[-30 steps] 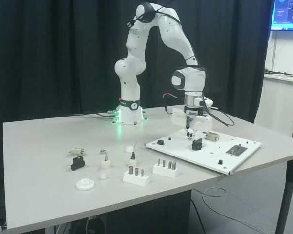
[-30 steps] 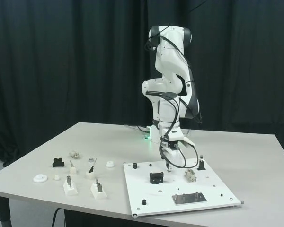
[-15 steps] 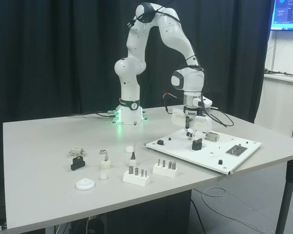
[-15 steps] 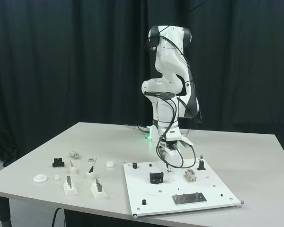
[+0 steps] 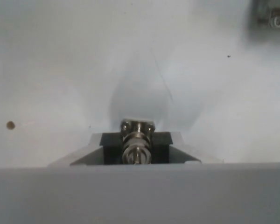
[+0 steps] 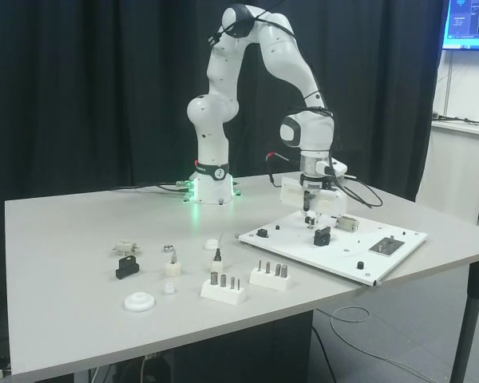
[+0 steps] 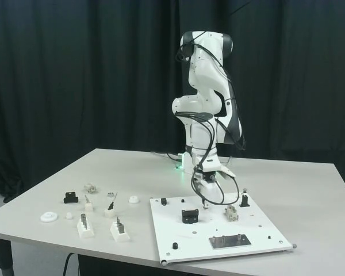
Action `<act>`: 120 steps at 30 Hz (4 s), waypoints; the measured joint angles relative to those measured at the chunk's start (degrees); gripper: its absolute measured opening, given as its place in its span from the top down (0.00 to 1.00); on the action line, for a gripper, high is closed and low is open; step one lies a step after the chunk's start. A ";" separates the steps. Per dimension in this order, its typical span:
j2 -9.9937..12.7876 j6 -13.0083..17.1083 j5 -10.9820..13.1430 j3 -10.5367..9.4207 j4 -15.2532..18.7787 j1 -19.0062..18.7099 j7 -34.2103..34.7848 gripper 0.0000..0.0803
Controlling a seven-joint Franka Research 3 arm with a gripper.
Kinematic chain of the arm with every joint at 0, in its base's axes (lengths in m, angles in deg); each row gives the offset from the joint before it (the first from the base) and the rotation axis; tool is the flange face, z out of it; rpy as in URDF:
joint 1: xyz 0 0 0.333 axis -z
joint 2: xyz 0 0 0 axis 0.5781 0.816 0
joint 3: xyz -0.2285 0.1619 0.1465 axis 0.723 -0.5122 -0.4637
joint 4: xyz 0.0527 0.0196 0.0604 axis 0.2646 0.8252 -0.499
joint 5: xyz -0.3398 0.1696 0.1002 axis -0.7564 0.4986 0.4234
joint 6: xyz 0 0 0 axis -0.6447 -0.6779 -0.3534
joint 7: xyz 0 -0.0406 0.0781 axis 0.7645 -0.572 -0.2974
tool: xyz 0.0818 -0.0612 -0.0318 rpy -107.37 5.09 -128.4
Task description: Insert BNC.
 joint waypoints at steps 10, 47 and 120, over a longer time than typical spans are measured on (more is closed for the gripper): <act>0.41 0.00 0.00 -0.07 -0.20 0.00 -4.01 0.85; 0.72 0.14 2.46 -0.09 -0.26 0.19 -2.68 0.85; 0.67 0.60 2.70 -0.21 0.03 0.11 69.36 0.85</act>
